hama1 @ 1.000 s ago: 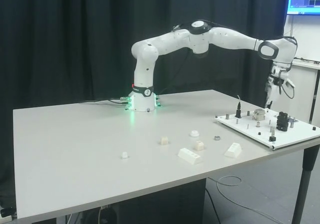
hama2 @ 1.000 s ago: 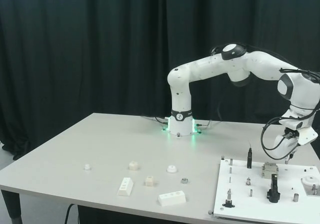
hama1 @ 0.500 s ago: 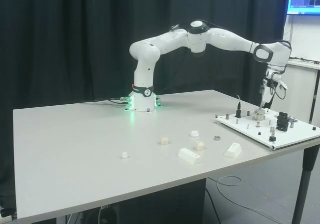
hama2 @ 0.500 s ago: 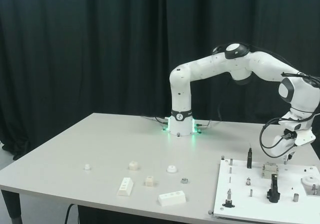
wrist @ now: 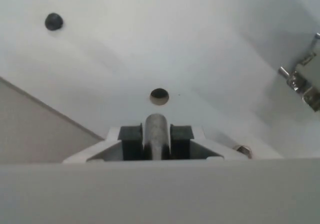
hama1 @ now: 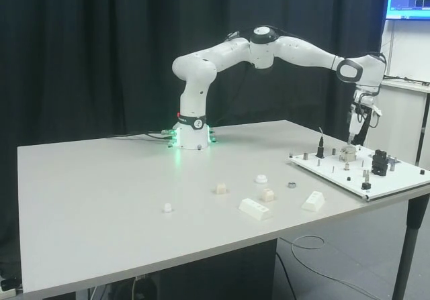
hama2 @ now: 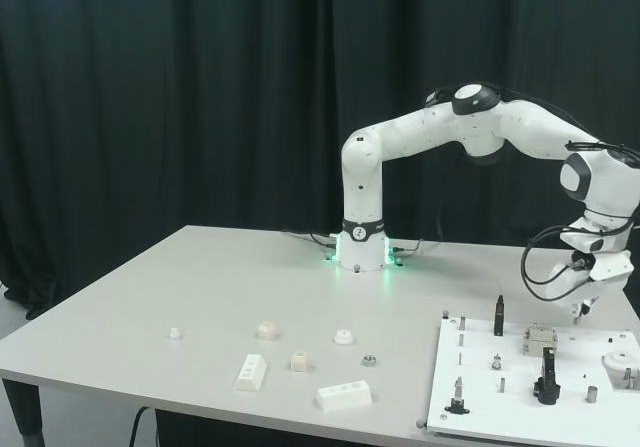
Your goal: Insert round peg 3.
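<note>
Claw clamped on round peg, above white board on table. Step: aligning with open hole just ahead. Next: centre peg over hole, keep upright, descend slowly.

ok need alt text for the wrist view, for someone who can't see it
The gripper, seen from the wrist, is shut on a grey round peg and hangs above a white board, its tip short of a round hole. Another dark hole lies farther off.

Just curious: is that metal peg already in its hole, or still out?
Out. The hand grips the peg above the empty hole.
</note>
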{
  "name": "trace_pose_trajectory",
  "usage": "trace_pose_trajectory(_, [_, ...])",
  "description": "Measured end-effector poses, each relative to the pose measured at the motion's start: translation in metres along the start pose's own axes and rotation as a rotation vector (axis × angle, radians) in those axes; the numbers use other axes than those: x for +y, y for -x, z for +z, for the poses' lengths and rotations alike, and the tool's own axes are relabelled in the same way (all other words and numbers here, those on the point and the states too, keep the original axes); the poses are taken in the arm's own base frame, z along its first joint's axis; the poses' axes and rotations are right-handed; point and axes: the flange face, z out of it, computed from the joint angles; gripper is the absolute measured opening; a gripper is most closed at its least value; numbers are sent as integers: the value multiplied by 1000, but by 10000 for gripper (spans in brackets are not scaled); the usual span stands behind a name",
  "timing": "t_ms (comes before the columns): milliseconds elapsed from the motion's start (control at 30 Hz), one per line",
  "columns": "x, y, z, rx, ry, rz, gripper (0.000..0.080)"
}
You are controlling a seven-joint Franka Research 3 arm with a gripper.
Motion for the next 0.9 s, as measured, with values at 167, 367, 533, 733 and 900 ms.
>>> trace_pose_trajectory(167, [3,0,3,11,-6,33,112])
trace_pose_trajectory(367, [10,-3,8,12,-13,61,112])
trace_pose_trajectory(533, [15,-5,13,8,-24,79,112])
trace_pose_trajectory(733, [18,-4,19,0,-41,94,112])
trace_pose_trajectory(900, [19,0,22,-6,-50,99,112])
